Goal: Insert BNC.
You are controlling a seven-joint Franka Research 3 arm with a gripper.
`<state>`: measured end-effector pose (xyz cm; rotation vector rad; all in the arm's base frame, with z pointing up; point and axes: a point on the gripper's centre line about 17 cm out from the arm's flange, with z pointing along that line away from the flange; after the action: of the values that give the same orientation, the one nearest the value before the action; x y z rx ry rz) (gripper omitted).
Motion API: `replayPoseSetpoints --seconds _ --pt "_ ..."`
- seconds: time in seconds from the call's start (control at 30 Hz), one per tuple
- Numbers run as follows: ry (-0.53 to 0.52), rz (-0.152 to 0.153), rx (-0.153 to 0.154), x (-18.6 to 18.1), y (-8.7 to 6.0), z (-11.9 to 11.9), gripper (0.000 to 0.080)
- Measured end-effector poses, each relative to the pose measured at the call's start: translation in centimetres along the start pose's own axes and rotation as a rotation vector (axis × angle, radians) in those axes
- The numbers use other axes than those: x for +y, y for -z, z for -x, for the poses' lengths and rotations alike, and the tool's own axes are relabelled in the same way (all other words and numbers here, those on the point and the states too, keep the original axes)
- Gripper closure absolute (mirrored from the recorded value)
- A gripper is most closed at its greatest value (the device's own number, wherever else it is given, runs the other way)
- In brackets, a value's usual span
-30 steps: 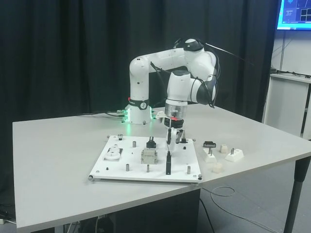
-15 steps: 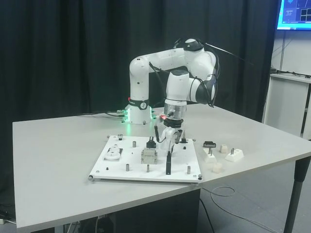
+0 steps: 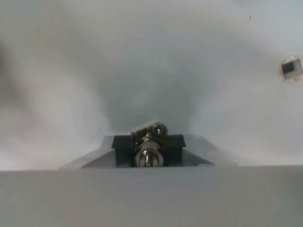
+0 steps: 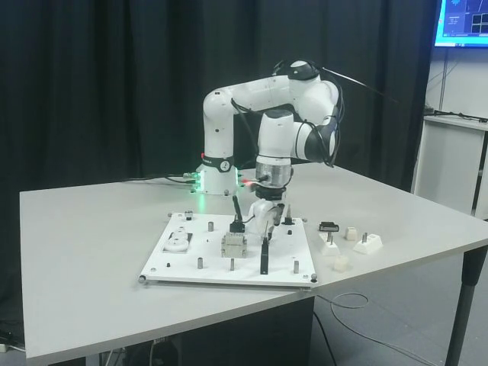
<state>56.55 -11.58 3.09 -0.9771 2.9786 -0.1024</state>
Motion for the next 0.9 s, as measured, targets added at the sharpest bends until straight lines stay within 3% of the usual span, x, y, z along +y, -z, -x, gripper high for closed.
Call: replayPoseSetpoints --seconds 0.4,0.9 --pt "-0.094 0.013 -0.048 0.12 -0.03 0.11 0.0682" --pt "-0.137 0.016 -0.068 0.14 -0.03 0.17 0.0682"
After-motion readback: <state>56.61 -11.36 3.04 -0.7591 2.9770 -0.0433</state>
